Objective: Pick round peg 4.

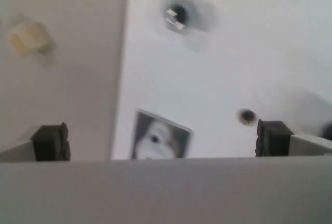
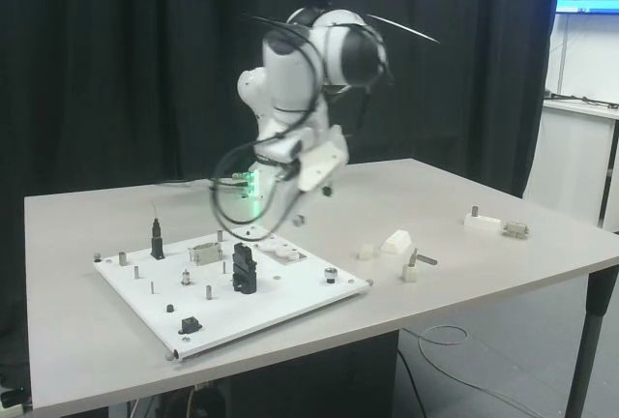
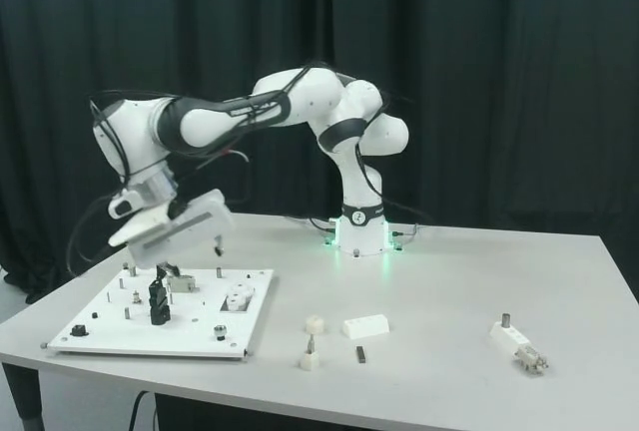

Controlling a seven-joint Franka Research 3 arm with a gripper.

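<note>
A short round metal peg (image 1: 175, 17) stands in a hole of the white board (image 1: 223, 63), close to the board's edge. The room views show it near the board's corner (image 2: 331, 274) (image 3: 220, 331). My gripper (image 1: 162, 140) hangs open in the air above the board, tilted, with its black pads (image 1: 52, 142) far apart and nothing between them. It is over the board's far side (image 2: 311, 201) (image 3: 190, 251), well short of the peg. An empty small hole (image 1: 247, 115) lies near one fingertip.
The board (image 2: 290, 302) also carries a black upright part (image 2: 242, 270), several thin pegs (image 2: 155, 234) and a printed label (image 1: 161, 138). Small white blocks (image 2: 395, 242) (image 1: 28, 37) lie on the grey table (image 2: 484, 263) beside the board. Another part (image 2: 493, 224) sits far off.
</note>
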